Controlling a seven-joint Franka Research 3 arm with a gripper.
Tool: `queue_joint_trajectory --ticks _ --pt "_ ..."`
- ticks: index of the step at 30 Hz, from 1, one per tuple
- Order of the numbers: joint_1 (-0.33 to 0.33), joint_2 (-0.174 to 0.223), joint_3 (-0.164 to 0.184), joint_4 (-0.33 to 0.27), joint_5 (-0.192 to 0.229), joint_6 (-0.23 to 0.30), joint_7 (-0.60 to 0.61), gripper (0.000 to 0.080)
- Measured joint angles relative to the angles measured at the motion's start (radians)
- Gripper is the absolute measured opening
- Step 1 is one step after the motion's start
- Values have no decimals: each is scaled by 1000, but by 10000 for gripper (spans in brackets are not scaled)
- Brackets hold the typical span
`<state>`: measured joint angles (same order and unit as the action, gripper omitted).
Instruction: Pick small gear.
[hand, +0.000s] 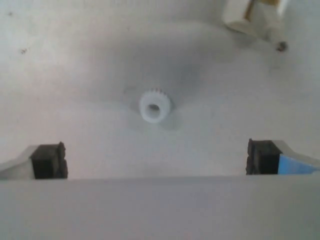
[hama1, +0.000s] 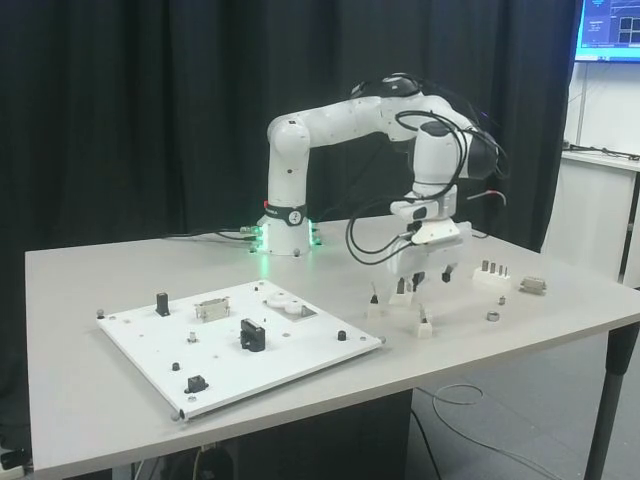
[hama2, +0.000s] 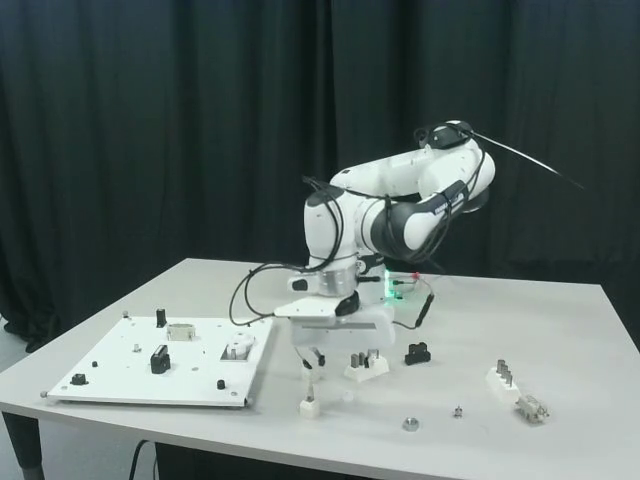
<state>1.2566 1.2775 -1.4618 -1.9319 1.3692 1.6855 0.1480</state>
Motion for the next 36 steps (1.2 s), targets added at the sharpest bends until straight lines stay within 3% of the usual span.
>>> queue_joint_trajectory --ticks 8,16,36 --pt "1 -3 57 0 13 77 22 800" --pt "-6 -3 100 0 18 116 28 800" --pt "-24 -3 146 0 27 151 28 800"
